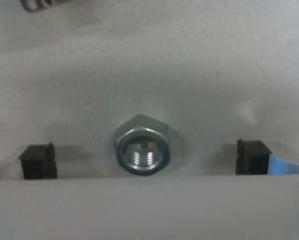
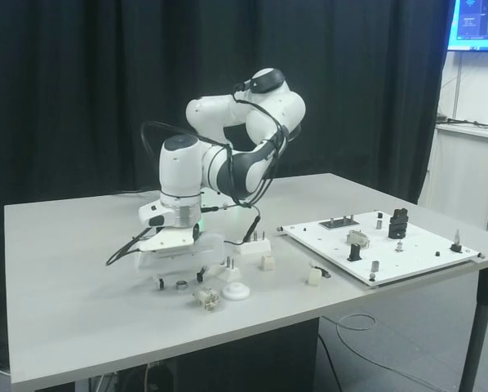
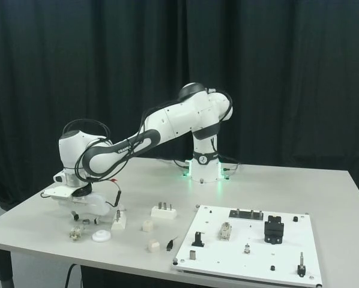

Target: Pick bolt 4.

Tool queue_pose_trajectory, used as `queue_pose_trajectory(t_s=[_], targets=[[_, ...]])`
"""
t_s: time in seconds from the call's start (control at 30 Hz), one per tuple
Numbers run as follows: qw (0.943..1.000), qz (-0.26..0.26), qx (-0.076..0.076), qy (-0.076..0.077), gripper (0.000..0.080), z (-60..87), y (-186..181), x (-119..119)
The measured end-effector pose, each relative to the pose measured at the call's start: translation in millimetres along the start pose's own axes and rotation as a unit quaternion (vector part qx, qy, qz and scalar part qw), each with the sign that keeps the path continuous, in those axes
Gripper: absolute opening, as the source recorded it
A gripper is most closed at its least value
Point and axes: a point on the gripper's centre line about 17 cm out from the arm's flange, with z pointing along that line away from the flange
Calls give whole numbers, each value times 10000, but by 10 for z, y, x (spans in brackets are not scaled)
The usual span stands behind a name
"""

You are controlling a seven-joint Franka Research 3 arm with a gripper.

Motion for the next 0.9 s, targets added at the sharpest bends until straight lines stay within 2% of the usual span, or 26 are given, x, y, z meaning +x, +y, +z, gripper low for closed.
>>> queue_pose_trajectory(t_s=[0.3,0.33,0.5,0.53,0.83,0.87,0.9], targets=[[10000,-49,-47,-26,800,46,7,-3],[10000,-60,-48,-31,651,46,6,-4],[9999,-102,-43,-35,651,45,-4,-2],[9999,-106,-43,-35,487,45,-5,-1],[9999,-113,-44,-37,487,47,-7,-1],[9999,-114,-44,-37,228,46,-7,-1],[9999,-115,-45,-38,228,46,-7,-1]])
